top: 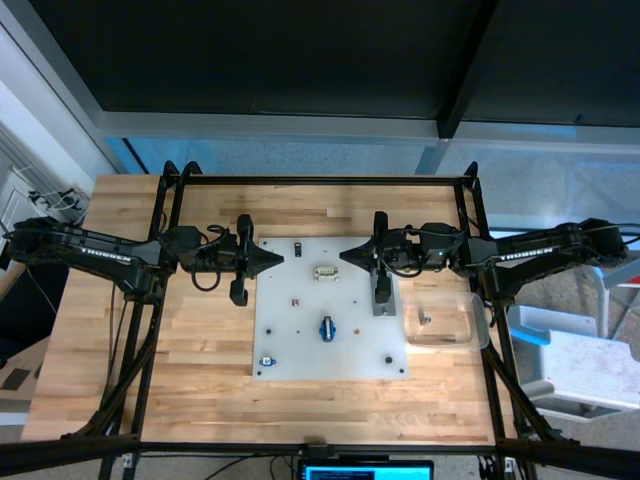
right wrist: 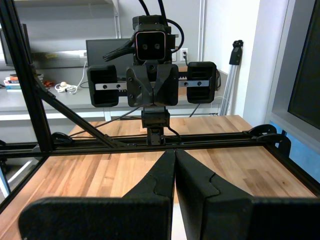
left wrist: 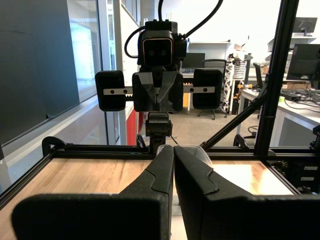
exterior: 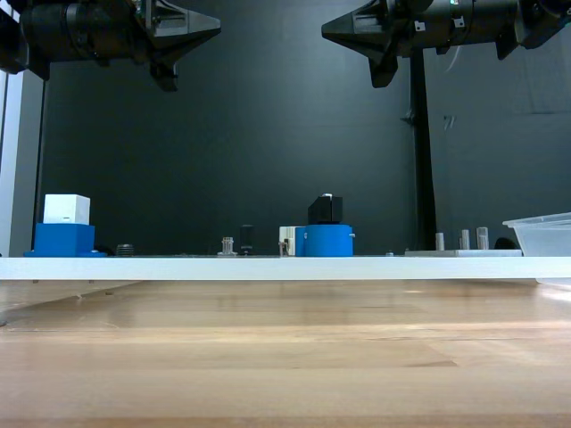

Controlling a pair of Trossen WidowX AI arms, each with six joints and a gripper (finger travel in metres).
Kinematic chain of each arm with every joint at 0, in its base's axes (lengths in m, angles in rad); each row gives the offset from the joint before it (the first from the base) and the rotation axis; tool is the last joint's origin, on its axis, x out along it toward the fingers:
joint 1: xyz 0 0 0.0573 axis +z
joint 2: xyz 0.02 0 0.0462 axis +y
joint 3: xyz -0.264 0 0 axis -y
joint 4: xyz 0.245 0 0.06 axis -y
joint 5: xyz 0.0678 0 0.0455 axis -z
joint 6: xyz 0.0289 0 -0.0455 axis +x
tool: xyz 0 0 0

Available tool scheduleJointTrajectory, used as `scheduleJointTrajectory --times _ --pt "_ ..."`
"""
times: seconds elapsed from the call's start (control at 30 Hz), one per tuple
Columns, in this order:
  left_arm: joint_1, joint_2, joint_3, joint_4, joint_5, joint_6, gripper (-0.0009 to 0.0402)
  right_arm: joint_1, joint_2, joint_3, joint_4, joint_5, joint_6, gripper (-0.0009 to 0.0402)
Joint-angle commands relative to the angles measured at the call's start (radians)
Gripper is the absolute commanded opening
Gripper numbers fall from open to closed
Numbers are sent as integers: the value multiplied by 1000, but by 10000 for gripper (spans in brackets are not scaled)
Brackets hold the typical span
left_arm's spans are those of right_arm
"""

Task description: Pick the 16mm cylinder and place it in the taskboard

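The taskboard [top: 300, 340] is a white square plate in the middle of the table, seen edge-on in the low view as the taskboard [exterior: 178, 267]. A tiny silvery piece, the 16mm cylinder [top: 424, 318], lies in the clear tray [top: 478, 330] off the board's right edge. My left gripper [top: 281, 258] hovers high over the board's far left corner, shut and empty. My right gripper [top: 342, 256] hangs opposite over the far side, also shut and empty. Their tips face each other, a little apart. Both show high up in the low view: left gripper [exterior: 218, 33], right gripper [exterior: 324, 31].
On the board stand a blue upright fitting [top: 327, 328], a grey block [top: 385, 298] with short pegs [exterior: 464, 239], a blue base with a white cube [exterior: 65, 225] and a small white connector [top: 324, 271]. A black frame [top: 320, 181] rings the wooden table.
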Motion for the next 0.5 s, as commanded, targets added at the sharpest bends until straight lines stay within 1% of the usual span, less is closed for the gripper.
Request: scheduleJointTrajectory --times 0.03,0.2,0.27,0.4,0.43,0.5 --pt "0 0 0 0 0 0 0 0 0 0 14 15 0 0" --pt "1 0 0 0 0 1 0 0 0 0 14 13 1 0" --pt "0 0 0 0 0 1 0 0 0 0 14 -13 0 0" --pt "0 0 0 0 0 0 0 0 -3 0 1 -84 0 0" --pt "1 0 0 0 0 1 0 0 -5 0 -10 -96 0 0" --pt "0 0 0 0 0 1 0 0 -17 2 -44 -99 1 0"
